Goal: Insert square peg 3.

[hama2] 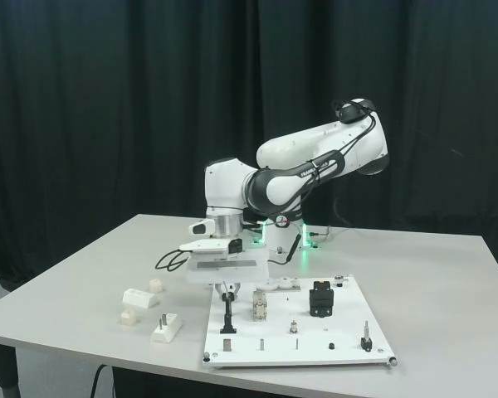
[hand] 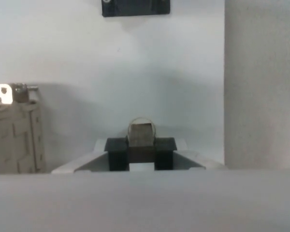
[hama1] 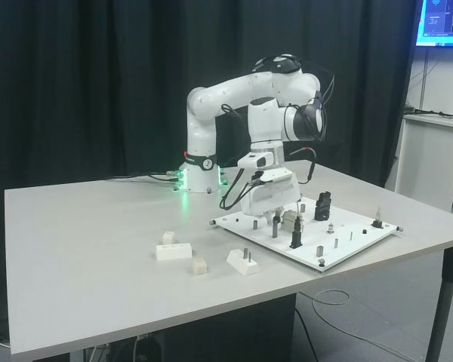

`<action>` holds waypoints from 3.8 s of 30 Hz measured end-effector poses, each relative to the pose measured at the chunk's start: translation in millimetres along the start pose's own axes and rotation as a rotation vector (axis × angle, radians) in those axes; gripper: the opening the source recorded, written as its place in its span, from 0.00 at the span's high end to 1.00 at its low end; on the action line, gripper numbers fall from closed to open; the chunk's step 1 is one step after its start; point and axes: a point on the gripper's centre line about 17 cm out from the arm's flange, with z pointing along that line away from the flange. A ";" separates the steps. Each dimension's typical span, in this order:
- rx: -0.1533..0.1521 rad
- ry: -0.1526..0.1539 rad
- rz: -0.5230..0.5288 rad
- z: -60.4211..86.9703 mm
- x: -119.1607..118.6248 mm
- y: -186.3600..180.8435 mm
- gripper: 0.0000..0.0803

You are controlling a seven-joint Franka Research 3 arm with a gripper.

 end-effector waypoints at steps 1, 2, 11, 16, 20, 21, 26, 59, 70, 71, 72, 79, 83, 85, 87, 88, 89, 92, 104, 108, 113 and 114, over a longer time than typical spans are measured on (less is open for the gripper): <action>0.000 0.001 0.005 0.1 0.2 0.0 0.87; 0.001 0.002 0.011 0.1 0.4 0.0 0.87; 0.004 0.008 0.092 0.4 1.7 0.5 0.87; 0.004 0.010 0.111 0.5 2.1 0.5 0.87; 0.005 0.010 0.110 0.6 2.5 0.2 0.87; 0.005 0.010 0.109 0.6 2.6 0.1 0.87; 0.003 0.011 0.069 0.8 3.8 -0.2 0.87; 0.000 0.010 0.168 1.0 4.5 0.9 0.87; 0.000 0.011 0.271 0.8 4.5 1.7 0.87; 0.000 0.011 0.281 0.8 4.5 1.8 0.87; 0.000 0.011 0.292 0.8 4.5 1.9 0.87; -0.001 0.012 0.352 0.8 4.6 2.3 0.87; -0.002 0.012 0.385 0.8 4.8 2.5 0.87; -0.003 0.013 0.391 0.9 4.8 2.6 0.87; -0.003 0.013 0.394 0.9 4.8 2.6 0.87; -0.003 0.013 0.394 0.9 4.9 2.6 0.87; -0.003 0.013 0.394 0.9 4.9 2.5 0.87; -0.003 0.013 0.393 0.9 5.0 2.4 0.87; -0.003 0.011 0.311 1.1 5.3 2.0 0.87; -0.004 0.009 0.276 1.1 5.2 1.8 0.87; -0.007 0.003 0.213 1.1 5.0 1.4 0.87; -0.007 0.002 0.205 1.1 4.9 1.4 0.87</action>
